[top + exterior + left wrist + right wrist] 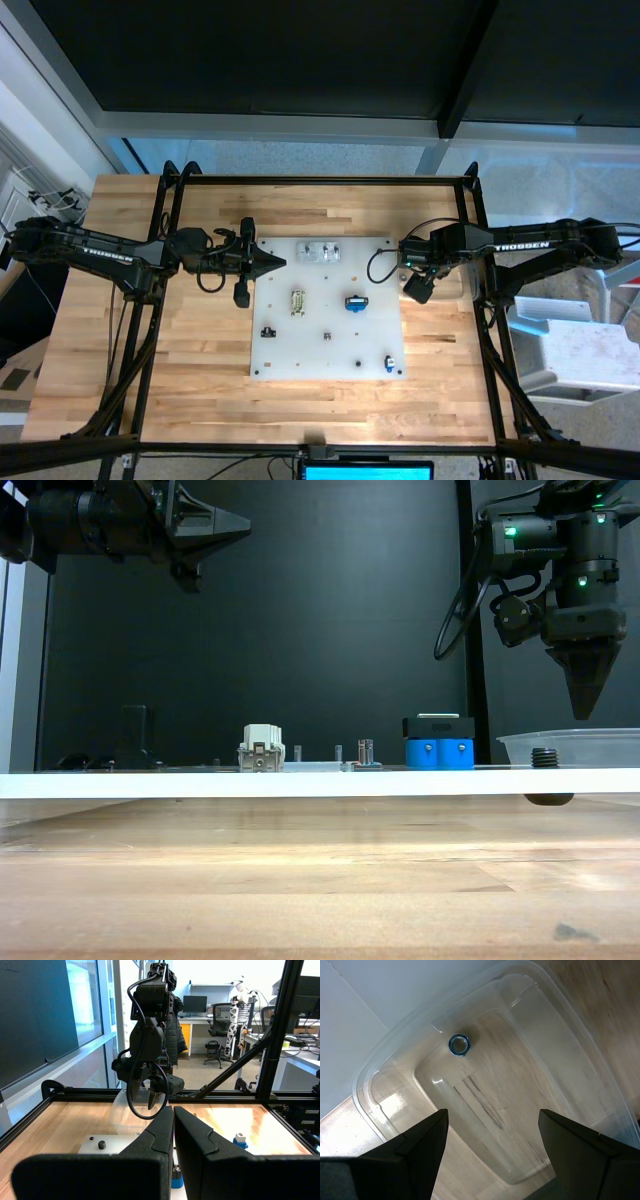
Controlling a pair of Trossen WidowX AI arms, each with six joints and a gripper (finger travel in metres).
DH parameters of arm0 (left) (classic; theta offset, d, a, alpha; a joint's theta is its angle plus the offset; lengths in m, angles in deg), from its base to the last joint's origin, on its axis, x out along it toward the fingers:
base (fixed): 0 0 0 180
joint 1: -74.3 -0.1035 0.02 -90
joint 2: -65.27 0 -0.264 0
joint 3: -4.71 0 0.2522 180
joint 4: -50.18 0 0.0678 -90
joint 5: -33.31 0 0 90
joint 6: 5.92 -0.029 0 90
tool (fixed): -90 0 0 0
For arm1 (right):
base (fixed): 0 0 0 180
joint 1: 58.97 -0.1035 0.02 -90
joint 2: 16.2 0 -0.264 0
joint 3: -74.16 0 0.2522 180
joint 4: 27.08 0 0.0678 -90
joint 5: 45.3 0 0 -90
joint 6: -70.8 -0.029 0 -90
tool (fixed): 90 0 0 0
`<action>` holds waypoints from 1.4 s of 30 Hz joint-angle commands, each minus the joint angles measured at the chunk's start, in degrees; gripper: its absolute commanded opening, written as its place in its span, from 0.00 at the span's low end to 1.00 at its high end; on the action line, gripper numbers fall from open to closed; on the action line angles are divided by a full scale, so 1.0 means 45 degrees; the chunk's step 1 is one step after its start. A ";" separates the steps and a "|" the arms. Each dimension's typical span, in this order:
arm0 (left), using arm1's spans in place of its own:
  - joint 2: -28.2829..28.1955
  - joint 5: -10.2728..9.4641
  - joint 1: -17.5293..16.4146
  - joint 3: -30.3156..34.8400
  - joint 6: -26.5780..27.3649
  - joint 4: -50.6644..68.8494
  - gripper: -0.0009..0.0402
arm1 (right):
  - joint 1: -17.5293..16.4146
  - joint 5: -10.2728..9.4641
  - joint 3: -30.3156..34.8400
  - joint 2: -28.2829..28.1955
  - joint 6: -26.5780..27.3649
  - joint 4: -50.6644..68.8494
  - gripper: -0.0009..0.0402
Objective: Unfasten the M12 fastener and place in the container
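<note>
The left gripper (278, 262) hangs high over the left edge of the white board (300, 350). Its jaws are drawn together with only a thin slit between them, and they grip nothing. It has no part in this step.

Mid-board sits a blue connector (355, 303), well clear of the work. Further right, near the board's near edge, the black stud (543, 757) shows its ribs bare in the low view, so the nut is off it.

Just past the board's right edge, the clear container (600, 742) rests on the tabletop (130, 330). The right wrist view shows the nut (459, 1044) lying flat on the container's floor near one rounded corner.

The right gripper (585, 708) points down above the container, apart from its rim. Its jaws are spread wide and hold nothing.

The drop looks made, so the step in hand is most likely a clean retreat. The tub is light and would slide or tip if nudged. The right arm should therefore rise straight up, with the jaws released, until it is well clear of the rim. Only then should it swing outward, away from the board and stud.
</note>
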 commanded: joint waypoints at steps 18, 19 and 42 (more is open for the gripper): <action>-0.0005 0.0000 -0.0005 0.0005 -0.0005 -0.0005 0.02 | -0.0005 -0.0005 0.0010 -0.0005 -0.0010 -0.0369 0.63; -0.0005 0.0005 0.0000 0.0005 -0.0005 -0.0005 0.02 | 0.0000 -0.0005 0.0010 -0.0005 -0.0010 -0.0427 0.63; -0.0005 0.0000 -0.0005 0.0005 -0.0005 -0.0005 0.02 | 0.0000 -0.0010 0.0010 -0.0005 -0.0005 -0.0622 0.63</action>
